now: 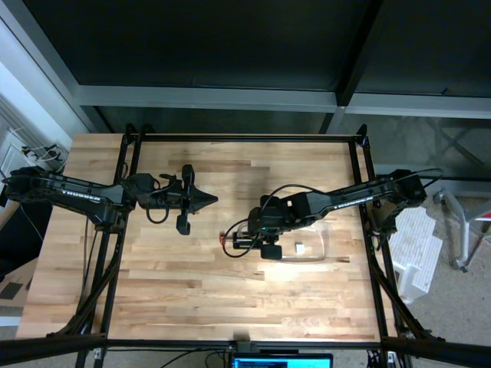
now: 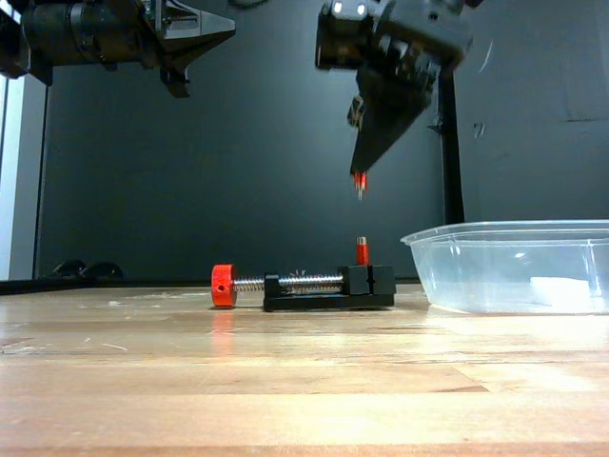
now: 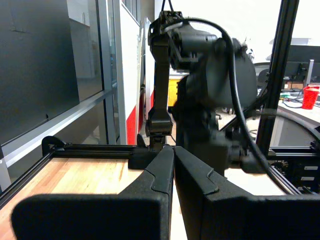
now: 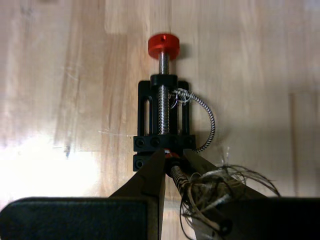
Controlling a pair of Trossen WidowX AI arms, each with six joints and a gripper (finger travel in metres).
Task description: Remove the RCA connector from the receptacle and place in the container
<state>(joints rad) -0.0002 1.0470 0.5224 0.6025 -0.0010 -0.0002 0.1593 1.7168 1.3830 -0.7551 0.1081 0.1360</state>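
Observation:
My right gripper [image 2: 361, 168] points down, shut on the RCA connector [image 2: 360, 182], a tiny red plug with a pale tip. The plug hangs well above the receptacle [image 2: 328, 287], a black block on the wood with a red knob [image 2: 223, 285] and a short red post [image 2: 362, 251] standing on it. In the right wrist view the fingers [image 4: 152, 172] close around the plug's metal shaft [image 4: 177, 175], directly over the block [image 4: 162, 122]. The container [image 2: 514, 262], a clear tray, sits just right of the block. My left gripper [image 1: 209, 201] is shut and empty, high at the left.
A small white piece [image 1: 299, 248] lies inside the container [image 1: 322, 244]. A pale wire loop [image 4: 207, 120] curls off the block, and frayed wire strands [image 4: 225, 182] hang by my right fingers. Black frame rails [image 1: 245, 138] border the table.

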